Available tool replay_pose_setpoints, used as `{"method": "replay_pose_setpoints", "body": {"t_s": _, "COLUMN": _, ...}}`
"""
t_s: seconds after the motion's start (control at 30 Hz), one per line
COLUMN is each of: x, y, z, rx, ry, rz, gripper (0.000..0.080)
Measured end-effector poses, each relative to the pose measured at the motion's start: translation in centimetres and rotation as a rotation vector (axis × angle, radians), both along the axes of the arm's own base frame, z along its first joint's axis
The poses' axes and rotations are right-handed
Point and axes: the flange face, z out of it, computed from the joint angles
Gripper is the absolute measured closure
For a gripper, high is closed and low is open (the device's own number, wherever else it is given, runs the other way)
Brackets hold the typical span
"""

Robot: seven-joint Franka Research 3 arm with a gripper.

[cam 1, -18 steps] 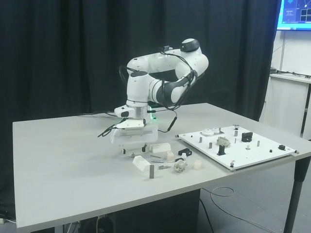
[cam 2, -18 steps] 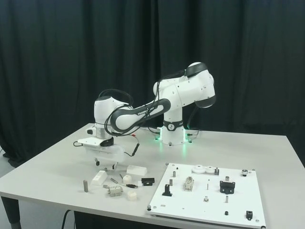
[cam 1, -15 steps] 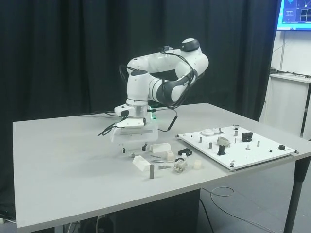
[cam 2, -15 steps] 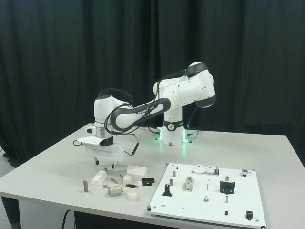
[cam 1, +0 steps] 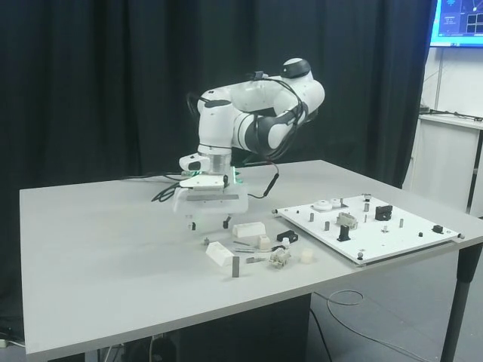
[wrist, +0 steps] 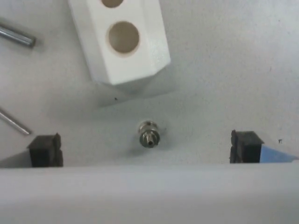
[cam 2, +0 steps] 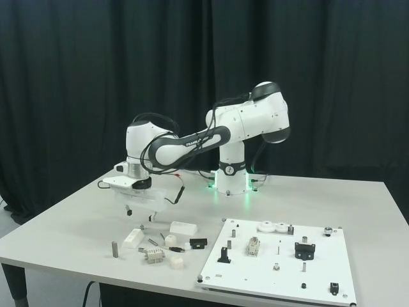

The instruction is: Remove large gear.

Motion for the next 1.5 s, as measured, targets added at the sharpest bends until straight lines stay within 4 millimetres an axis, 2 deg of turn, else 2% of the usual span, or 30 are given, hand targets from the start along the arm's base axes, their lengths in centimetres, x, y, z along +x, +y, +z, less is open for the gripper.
{"method": "replay_pose_setpoints", "body": {"t_s": 0.4, "x": 0.4, "y": 0.4, "z": 0.9, "rx": -0.021, "ry": -0.003, "rz": 0.002, "gripper": 0.0003}}
{"method": "replay_pose_setpoints", "body": {"t_s": 1.5, "x": 0.9, "y": 1.0, "z": 1.3, "rx": -0.053, "ry": -0.022, "rz": -0.085, "gripper": 0.0003}}
